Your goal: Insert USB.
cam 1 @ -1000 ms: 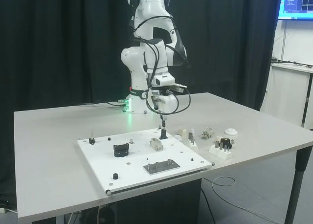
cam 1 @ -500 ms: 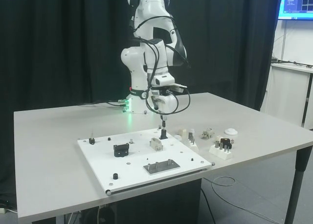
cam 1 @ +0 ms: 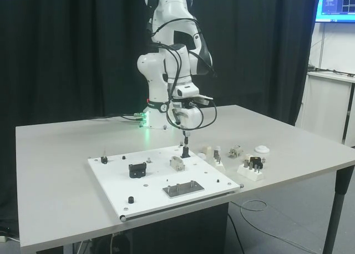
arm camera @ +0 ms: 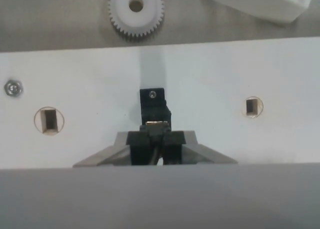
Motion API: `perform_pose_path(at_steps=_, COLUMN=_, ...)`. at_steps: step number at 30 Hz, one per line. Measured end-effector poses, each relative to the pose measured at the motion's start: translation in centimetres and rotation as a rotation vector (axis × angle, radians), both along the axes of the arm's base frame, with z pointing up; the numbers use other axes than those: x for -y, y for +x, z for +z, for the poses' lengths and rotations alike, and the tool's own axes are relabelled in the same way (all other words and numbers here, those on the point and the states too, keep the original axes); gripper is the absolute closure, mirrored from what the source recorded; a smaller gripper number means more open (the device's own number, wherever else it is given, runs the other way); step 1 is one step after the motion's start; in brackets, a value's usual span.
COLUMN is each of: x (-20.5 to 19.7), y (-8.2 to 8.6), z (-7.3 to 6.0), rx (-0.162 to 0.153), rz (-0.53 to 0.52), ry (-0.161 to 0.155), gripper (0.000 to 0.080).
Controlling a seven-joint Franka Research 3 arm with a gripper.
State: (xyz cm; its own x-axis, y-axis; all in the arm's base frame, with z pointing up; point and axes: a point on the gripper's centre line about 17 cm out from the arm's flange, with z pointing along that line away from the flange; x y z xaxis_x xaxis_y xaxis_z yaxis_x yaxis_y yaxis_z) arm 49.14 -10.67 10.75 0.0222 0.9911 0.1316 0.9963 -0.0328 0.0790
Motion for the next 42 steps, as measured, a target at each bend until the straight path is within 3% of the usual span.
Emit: perform_pose_path(at_steps=42, x=0.49, y=0.58, z=-0.31, rx=-0.009, rz=-0.022, ry=-0.018, gripper=0.0756)
